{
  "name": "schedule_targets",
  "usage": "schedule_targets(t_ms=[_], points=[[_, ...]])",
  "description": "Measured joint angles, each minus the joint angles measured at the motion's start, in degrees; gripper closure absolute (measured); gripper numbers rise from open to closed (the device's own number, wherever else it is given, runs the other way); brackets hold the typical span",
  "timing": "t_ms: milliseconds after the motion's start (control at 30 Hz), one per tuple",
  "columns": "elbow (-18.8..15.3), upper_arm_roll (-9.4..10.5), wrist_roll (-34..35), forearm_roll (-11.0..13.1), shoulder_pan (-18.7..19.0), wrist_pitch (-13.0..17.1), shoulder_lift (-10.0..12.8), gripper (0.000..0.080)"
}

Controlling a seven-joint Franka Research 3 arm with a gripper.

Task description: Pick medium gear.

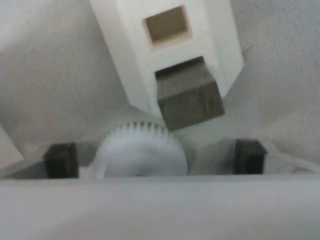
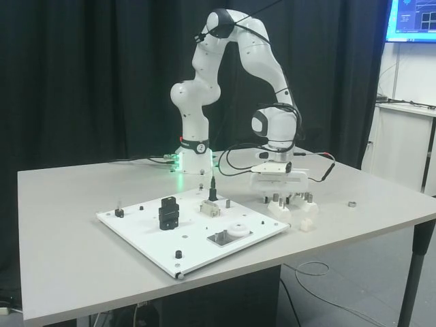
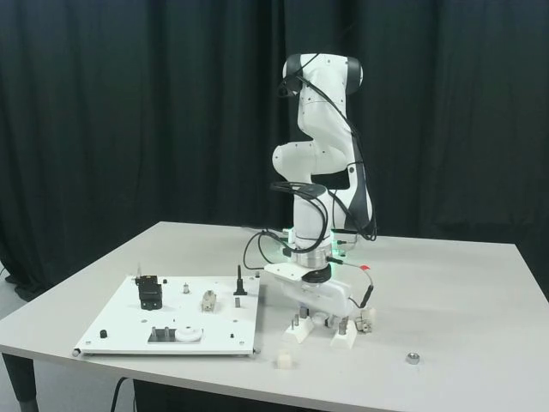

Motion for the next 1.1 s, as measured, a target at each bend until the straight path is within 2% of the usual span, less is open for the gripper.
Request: schedule_targets(t_ms=[267,300,800,1100], points=[[-0.1,-0.01,-0.2,-0.1,-0.1,-0.6,-0.2,0.0116],[-0.1,0.00,-0.2,-0.1,-0.1,-0.7,-0.2,0.0409],[-0.1,-0.10,-3.4,-0.4,-0.1,-1.0,-1.2,0.0406],[0.1,-0.89,-7.1,-0.9,-0.2,-4.4,-3.7,0.0406]])
